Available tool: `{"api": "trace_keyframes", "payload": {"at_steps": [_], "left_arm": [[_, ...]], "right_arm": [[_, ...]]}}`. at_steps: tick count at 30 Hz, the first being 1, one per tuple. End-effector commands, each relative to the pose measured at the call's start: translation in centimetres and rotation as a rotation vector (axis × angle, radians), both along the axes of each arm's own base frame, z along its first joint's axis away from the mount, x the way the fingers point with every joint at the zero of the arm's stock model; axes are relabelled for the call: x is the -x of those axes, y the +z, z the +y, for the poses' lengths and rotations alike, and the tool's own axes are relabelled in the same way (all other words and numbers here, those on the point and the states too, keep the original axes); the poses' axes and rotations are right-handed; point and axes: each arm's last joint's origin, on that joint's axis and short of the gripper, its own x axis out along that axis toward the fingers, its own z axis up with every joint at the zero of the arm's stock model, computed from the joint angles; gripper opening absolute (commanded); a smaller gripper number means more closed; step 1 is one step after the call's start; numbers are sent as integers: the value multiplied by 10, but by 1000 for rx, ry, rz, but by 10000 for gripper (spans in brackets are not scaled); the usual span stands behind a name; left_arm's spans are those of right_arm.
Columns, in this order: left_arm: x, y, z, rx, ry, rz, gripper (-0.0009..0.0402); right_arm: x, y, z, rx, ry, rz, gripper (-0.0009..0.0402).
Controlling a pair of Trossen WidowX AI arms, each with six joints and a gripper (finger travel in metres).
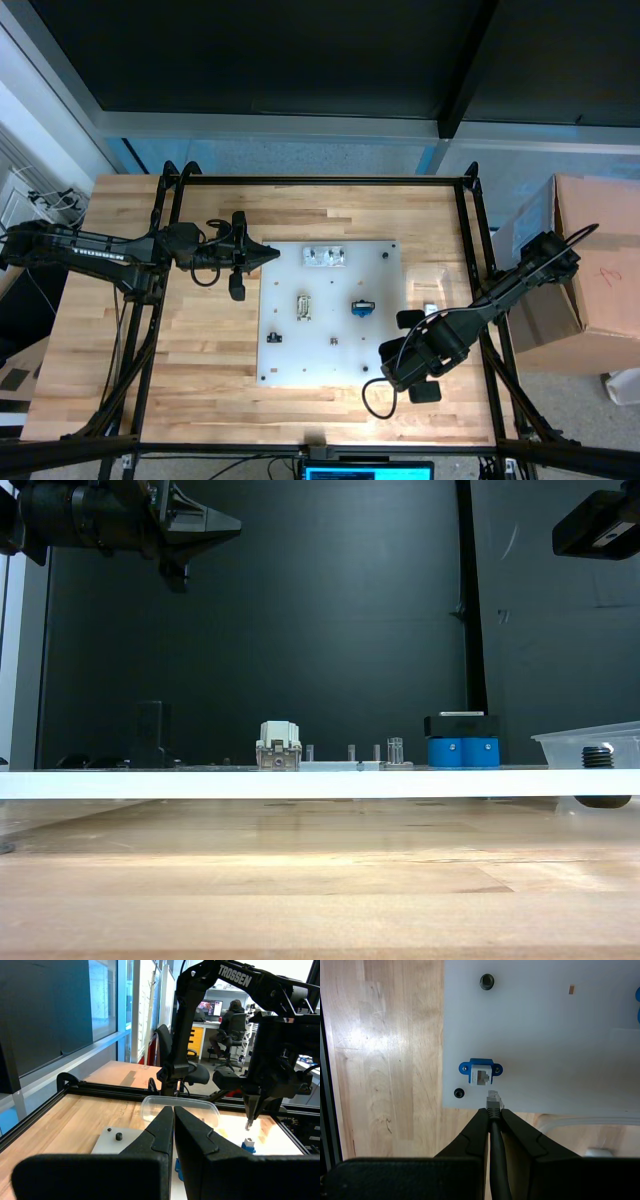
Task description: Pick the RJ45 connector and install on the taskboard
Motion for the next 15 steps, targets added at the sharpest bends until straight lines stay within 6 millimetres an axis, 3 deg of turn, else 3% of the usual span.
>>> {"api": "trace_keyframes", "payload": {"at_steps": [1,15], "left_arm": [[0,0,0,0,0,-1,0],[0,0,0,0,0,-1,0]], "right_arm": [[-1,-3,2,1,0,1,0],[-6,-11,5,7,0,9,0]]}}
